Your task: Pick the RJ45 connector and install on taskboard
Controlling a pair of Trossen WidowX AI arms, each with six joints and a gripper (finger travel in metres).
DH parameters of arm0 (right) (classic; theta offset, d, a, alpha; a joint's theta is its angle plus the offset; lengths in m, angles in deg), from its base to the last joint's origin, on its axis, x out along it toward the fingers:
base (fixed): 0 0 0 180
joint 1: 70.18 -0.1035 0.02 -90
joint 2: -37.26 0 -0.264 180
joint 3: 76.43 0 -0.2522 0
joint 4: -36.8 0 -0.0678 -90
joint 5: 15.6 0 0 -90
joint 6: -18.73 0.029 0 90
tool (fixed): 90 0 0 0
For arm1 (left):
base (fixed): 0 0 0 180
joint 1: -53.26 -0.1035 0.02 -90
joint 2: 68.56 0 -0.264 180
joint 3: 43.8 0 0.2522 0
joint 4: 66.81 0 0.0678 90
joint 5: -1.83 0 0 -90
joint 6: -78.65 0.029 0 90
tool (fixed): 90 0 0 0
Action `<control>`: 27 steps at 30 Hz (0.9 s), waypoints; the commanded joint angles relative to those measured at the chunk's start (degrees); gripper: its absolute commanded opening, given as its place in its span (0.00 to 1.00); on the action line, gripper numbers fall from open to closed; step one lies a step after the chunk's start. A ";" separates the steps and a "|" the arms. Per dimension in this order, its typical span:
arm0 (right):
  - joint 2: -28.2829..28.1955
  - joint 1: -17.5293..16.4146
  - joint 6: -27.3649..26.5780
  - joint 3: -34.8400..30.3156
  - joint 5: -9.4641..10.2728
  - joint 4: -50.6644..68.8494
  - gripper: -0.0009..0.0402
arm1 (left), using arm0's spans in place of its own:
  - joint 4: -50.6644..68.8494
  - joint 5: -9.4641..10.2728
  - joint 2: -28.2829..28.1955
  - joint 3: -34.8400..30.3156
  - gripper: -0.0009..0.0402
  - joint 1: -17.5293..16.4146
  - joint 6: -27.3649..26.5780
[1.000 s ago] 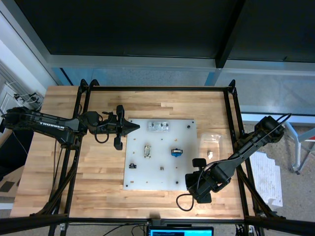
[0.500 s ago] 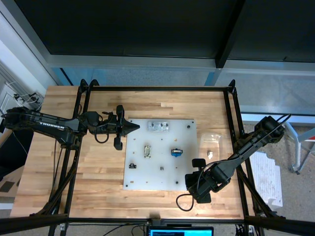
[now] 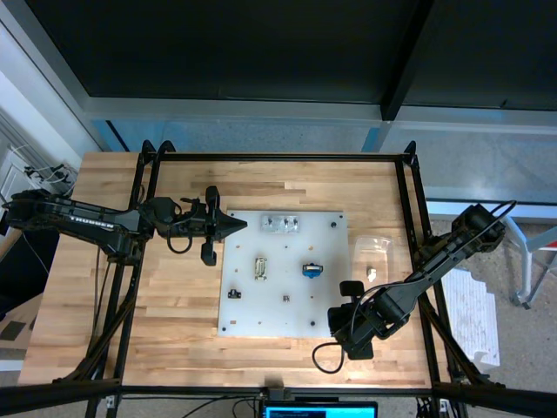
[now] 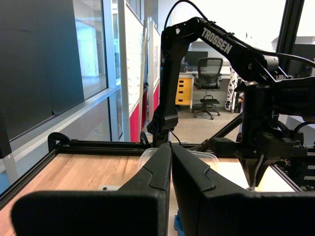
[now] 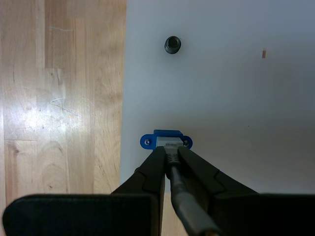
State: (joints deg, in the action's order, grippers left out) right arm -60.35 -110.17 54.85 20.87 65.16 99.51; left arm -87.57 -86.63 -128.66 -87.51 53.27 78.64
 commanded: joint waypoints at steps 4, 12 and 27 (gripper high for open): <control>0.48 -0.04 0.52 0.13 0.26 0.17 0.06 | 0.00 0.00 -0.02 0.00 0.02 0.00 0.00; 1.25 -0.02 0.72 -0.35 0.24 0.22 0.23 | 0.00 0.00 0.00 0.00 0.02 0.00 0.00; 5.42 0.00 0.96 -3.08 -1.79 3.87 0.56 | 0.00 0.00 -0.02 0.00 0.02 0.00 0.00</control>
